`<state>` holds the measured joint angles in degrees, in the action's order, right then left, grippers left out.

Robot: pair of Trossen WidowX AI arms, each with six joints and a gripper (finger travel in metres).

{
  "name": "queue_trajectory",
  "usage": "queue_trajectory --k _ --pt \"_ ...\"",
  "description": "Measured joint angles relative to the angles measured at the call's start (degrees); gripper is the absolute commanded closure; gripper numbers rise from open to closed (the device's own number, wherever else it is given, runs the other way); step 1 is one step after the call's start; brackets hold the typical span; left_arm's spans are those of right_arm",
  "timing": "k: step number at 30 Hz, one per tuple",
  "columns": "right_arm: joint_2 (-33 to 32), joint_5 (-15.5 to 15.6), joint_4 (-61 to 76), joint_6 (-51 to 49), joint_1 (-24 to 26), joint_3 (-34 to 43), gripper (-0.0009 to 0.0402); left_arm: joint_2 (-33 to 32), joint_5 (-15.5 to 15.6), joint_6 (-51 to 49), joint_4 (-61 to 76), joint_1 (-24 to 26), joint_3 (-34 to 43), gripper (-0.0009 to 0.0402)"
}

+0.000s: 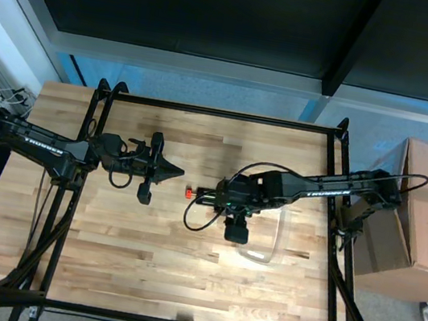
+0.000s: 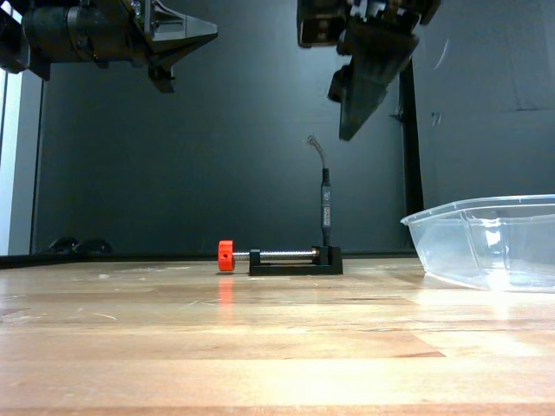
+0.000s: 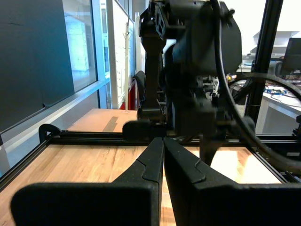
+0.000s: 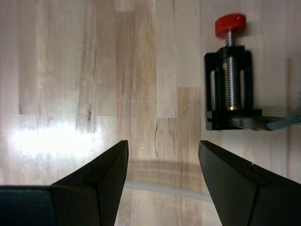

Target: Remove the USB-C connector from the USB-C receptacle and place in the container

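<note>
The USB-C connector (image 2: 327, 208) stands upright in its receptacle at the right end of a small black clamp fixture (image 2: 293, 260) with a red knob (image 2: 225, 255); a short grey cable stub rises from it. In the right wrist view the connector (image 4: 249, 123) lies off to the side of my fingers, past the fixture (image 4: 229, 89). My right gripper (image 2: 347, 121) hangs open well above the connector, holding nothing. My left gripper (image 1: 182, 173) hovers shut and empty, high over the table to the left of the fixture.
A clear plastic container (image 2: 490, 238) sits on the wooden table to the right of the fixture; its rim (image 4: 164, 190) shows below the right fingers. A black frame (image 1: 221, 114) borders the table. A cardboard box (image 1: 425, 214) stands off the table at right.
</note>
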<state>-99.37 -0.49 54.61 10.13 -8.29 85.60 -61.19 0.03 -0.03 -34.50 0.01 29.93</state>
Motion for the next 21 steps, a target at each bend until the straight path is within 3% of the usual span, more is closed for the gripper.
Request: queue_trajectory --k 15,21 --pt "-6.7 -0.2 -2.8 -0.4 0.0 0.0 0.0183 0.0 0.0 0.0 0.0 0.0 0.0 0.0393" --pt "-7.8 0.0 -3.3 -0.3 0.0 0.0 0.0202 0.0 0.0 0.0 0.0 0.0 0.0 0.0393"
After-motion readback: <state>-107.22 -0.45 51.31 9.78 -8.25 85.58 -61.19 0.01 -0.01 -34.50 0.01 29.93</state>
